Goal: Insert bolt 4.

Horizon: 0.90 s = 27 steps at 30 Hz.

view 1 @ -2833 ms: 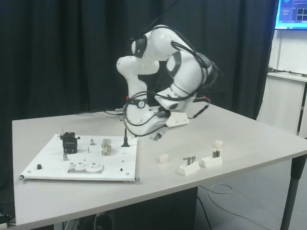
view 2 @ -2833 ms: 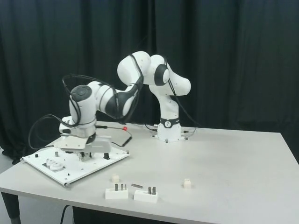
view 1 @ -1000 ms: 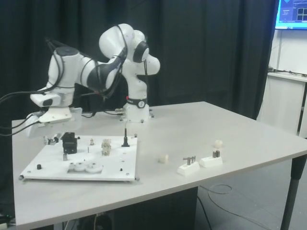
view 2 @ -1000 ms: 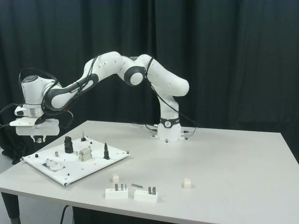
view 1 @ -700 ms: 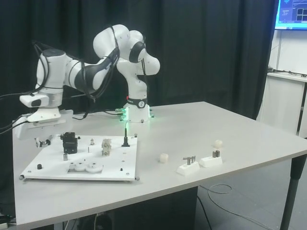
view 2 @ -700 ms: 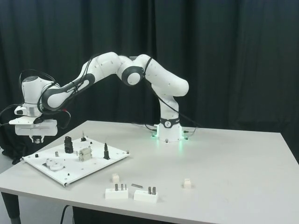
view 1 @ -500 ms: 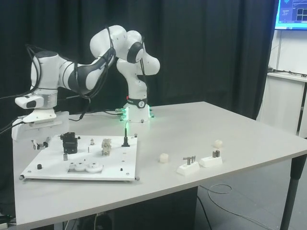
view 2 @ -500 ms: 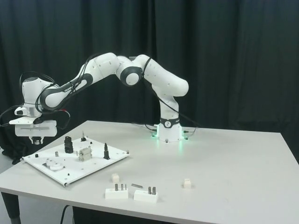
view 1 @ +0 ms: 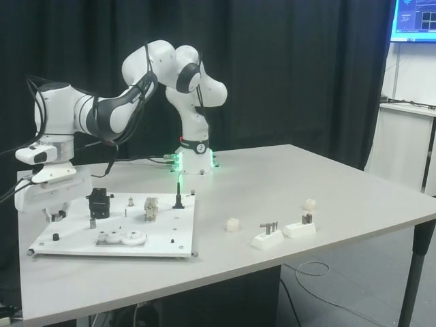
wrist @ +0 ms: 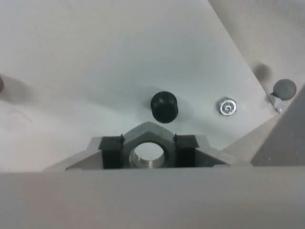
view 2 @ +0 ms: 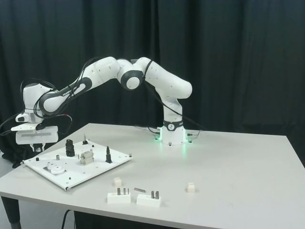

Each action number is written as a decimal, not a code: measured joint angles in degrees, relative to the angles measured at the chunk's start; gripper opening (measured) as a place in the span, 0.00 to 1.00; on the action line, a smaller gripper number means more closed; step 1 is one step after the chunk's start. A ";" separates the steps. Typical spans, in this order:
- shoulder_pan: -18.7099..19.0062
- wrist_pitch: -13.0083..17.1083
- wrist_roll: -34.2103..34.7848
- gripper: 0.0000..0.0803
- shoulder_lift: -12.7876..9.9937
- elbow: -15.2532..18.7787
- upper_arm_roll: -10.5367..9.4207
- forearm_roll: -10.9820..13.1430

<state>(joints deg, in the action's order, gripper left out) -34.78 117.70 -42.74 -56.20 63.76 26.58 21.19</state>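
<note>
The grey table (view 1: 306, 184) carried the white arm (view 1: 116, 109), which reached out from its base to the far end of the white board (view 1: 170, 235). The gripper (view 1: 52, 215) hung low over the board's edge there, well apart from everything else on the table. Whether it was open or closed could not be told, and nothing showed in its hold. Near the table's front edge sat two white holders (view 1: 267, 239), side by side, with small bolts (view 1: 270, 227) standing upright in them. Bolt 4 was probably among these, though which one was too small to tell. Beneath the wrist camera lay a black knob (wrist: 164, 106) and, near it by the board's corner, a hex bolt head (wrist: 227, 107).
</note>
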 joint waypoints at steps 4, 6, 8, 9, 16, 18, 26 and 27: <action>0.00 0.46 -1.21 0.28 -0.42 -0.09 0.00 0.69; 0.00 0.70 -1.93 0.28 -0.62 -0.16 0.00 0.91; 0.00 0.92 -2.64 0.28 -0.80 -0.21 0.00 1.03; 0.00 1.01 -2.94 0.28 -0.89 -0.25 0.00 1.08; -0.07 1.71 -4.14 0.28 -1.76 -0.70 0.00 1.24; -0.11 1.95 -4.38 0.28 -2.02 -0.79 0.00 1.32; -0.30 2.19 -6.05 0.28 -2.79 -1.08 -0.01 2.21; -0.36 2.19 -6.33 0.28 -2.87 -1.11 -0.01 2.43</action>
<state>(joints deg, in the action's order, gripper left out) -35.13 119.89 -49.07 -59.07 62.65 26.58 23.63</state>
